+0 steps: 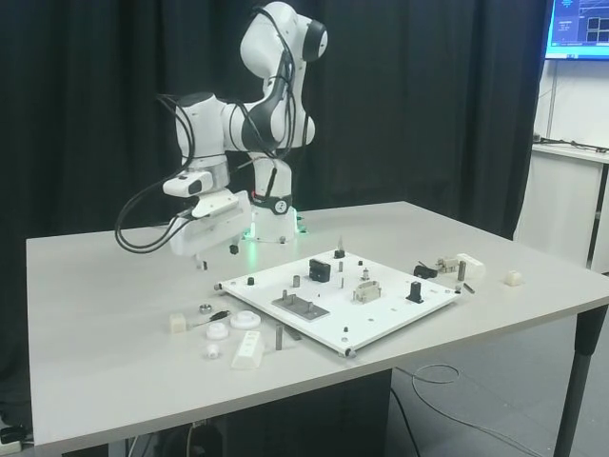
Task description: Remove square peg 1.
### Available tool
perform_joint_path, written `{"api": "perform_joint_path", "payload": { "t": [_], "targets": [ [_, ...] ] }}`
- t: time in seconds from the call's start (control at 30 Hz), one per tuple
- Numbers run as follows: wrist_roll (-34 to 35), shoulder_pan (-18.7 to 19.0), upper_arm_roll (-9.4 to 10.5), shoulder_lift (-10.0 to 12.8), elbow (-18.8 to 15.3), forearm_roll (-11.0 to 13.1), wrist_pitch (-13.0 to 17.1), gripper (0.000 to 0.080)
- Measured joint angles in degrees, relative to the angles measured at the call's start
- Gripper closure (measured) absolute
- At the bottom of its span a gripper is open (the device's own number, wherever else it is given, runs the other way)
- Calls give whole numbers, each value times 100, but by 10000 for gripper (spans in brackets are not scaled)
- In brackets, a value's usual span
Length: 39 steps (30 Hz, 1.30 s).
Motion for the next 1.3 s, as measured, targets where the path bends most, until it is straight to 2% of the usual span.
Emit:
{"api": "perform_joint_path", "payload": {
  "t": [0.37, 0.83, 1.03, 1.3],
  "targets": [
    [889, 452, 4, -206, -85, 9, -286, 3],
    [1937, 1459, 13, -548, -499, 16, -351, 3],
    [2369, 1907, 14, -641, -710, 15, -204, 3],
    [2834, 2460, 17, -692, -1084, 15, 307, 3]
  ]
}}
